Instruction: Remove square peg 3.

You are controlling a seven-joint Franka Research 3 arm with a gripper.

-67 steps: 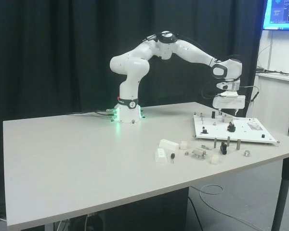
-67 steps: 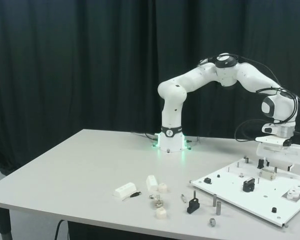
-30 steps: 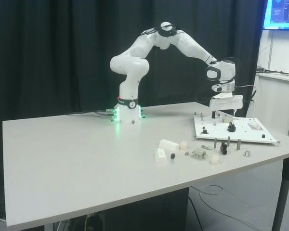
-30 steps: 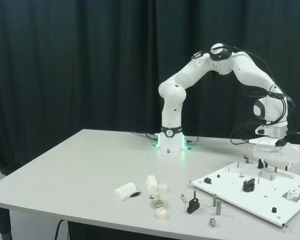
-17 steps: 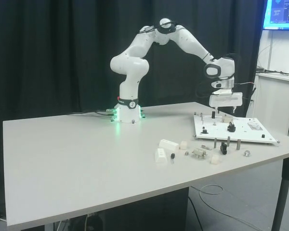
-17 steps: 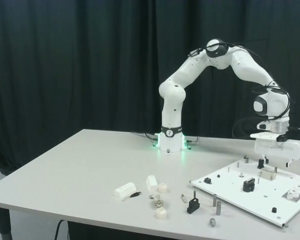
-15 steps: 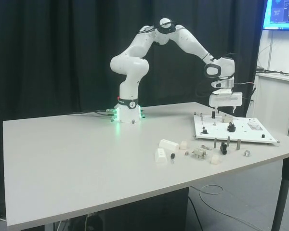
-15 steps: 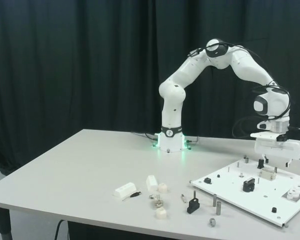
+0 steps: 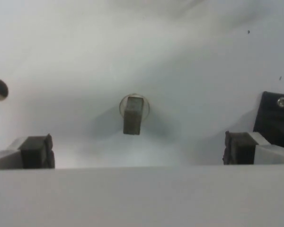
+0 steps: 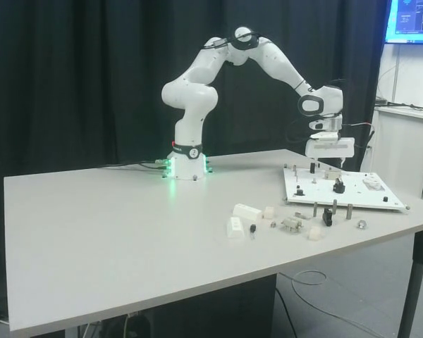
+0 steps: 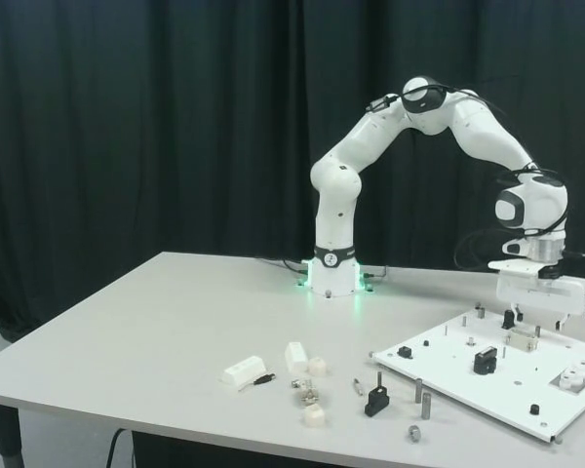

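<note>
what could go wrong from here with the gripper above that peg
1. The gripper hangs open above the square peg, which stands in its hole in the white board. If the descent drifts sideways, a fingertip could land on the peg or board instead of straddling it.
2. A black block sits close beside the other fingertip; that finger might knock it on the way down.
3. The peg looks small next to the open fingers, so an off-centre close might tilt or jam it.
</note>
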